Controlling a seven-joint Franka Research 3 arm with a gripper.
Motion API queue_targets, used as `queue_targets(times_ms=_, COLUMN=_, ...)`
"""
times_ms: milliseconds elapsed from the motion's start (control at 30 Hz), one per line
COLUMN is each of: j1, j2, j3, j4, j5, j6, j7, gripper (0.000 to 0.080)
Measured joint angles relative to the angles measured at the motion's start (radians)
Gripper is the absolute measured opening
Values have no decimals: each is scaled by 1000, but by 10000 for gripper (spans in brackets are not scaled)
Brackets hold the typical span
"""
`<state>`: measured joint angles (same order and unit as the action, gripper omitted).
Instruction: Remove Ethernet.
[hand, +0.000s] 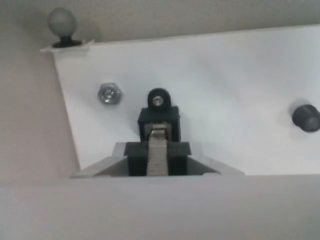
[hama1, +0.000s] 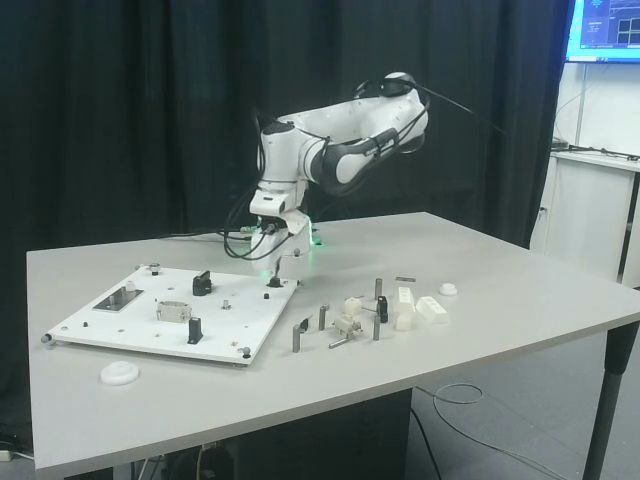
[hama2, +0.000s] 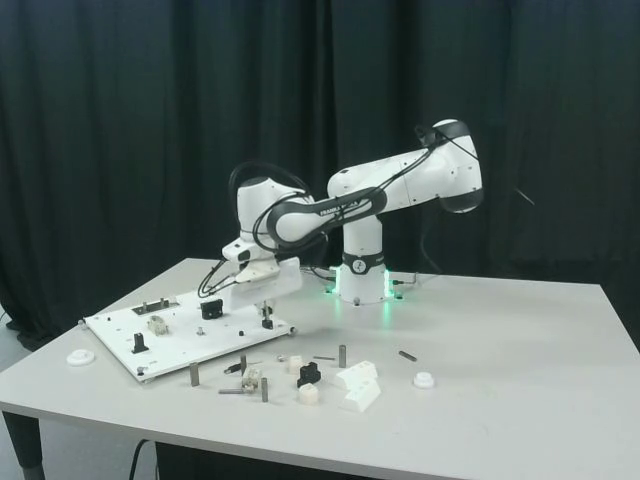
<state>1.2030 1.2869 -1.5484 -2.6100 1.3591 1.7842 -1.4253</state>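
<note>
Near edge of the grey counter (hama1: 480, 330): a white round disc (hama1: 119, 374) at front left, clear of the board. Right of it, a loose scatter of small upright pins (hama1: 297, 338) and white blocks (hama1: 418, 306), plus a small white cap (hama1: 447, 289) further right.

White board (hama1: 130, 335) lies flat on the left half of the counter, carrying a grey plate (hama1: 117, 299), a ring-like fitting (hama1: 172, 310) and two black blocks (hama1: 200, 284).

Ethernet plug (hand: 158, 119) sits at the board's far right corner, black, upright, seated in the board. Wrist view shows it directly between the fingers, with a hex nut (hand: 109, 93) just beside it and a grey ball-headed post (hand: 62, 22) at the board corner.

End effector (hama1: 274, 272) is down over the plug, pointing straight down, fingers closed around it so it's grasping the Ethernet plug. Plug not lifted.

White arm (hama2: 400, 190) reaches in from its base (hama2: 361, 283) at the far side, green light at the base. Black curtain (hama1: 120, 110) behind.
</note>
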Motion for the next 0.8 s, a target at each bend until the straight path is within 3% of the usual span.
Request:
queue_targets(times_ms=133, j1=0, j2=0, j3=-35, j4=-1, j5=-38, j6=-35, j7=0, gripper=77)
queue_targets(times_ms=400, j1=-1, j2=0, j3=-94, j4=0, j5=-75, j6=-66, j7=0, gripper=78)
queue_targets(times_ms=800, j1=-4, j2=0, j3=-129, j4=1, j5=-96, j6=-86, j7=-1, gripper=78)
